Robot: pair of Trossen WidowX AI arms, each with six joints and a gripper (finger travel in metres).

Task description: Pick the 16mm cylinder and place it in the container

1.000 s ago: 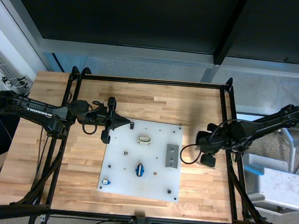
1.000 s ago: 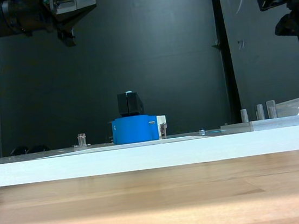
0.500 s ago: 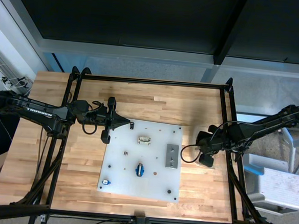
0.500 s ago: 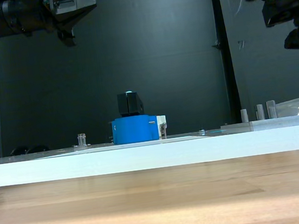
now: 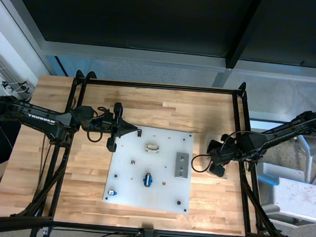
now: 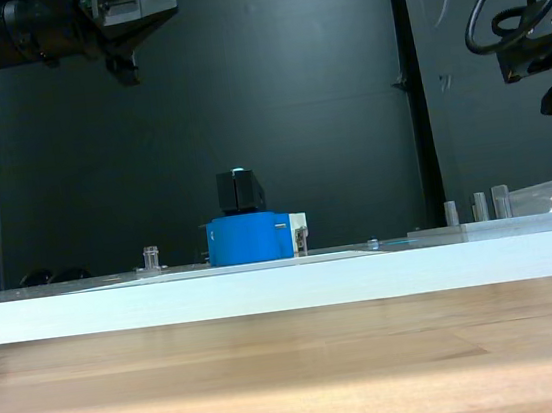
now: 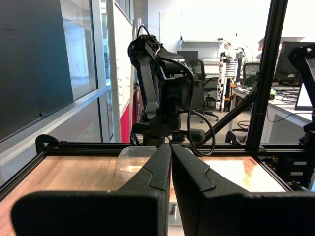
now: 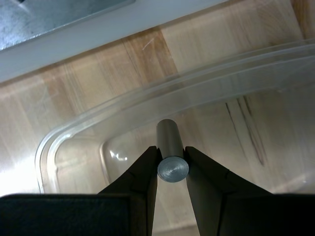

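The 16mm cylinder (image 8: 172,147) is clamped by one end between the jaws of the right gripper (image 8: 171,158), and it is held over the inside of the container (image 8: 64,135), within the rounded rim; whether the tray floor is touched cannot be told. In the high view the container is seen on the table (image 5: 51,170) just beside the right edge of the white board (image 5: 141,196), and the right gripper is lowered over it. On the board, the grey block (image 5: 182,164) is placed near that right edge, and the blue part (image 5: 148,179) is set near the middle. The left gripper (image 5: 138,132) is held high above the board's far left corner, well apart from the container, and its jaws are pressed together with nothing between them.
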